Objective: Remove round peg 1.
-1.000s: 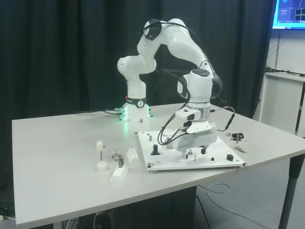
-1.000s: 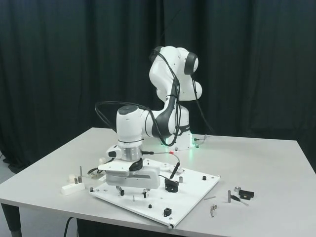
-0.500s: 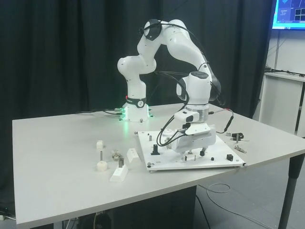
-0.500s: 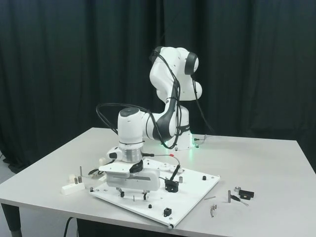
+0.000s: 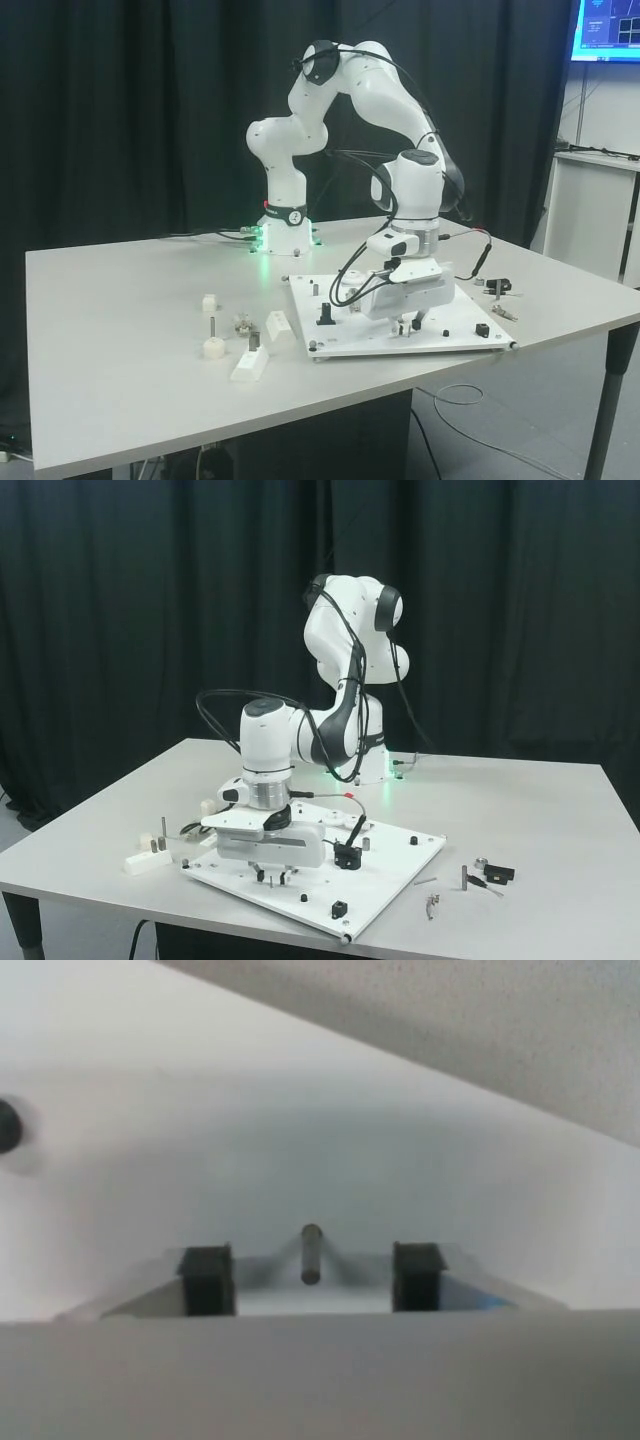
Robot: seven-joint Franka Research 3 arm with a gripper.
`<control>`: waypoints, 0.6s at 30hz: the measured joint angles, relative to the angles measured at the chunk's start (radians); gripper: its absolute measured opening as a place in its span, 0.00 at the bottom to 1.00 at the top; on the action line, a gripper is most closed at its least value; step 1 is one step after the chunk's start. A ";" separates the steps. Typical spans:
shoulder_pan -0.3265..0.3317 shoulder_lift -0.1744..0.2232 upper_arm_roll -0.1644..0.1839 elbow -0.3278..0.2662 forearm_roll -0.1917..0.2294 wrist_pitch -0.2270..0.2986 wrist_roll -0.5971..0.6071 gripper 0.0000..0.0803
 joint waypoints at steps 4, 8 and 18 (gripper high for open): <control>0.000 0.000 0.001 0.000 0.000 0.001 0.006 0.35; 0.000 0.000 0.003 0.000 0.000 0.002 0.009 0.35; 0.000 0.000 0.001 0.000 0.000 0.006 0.010 0.04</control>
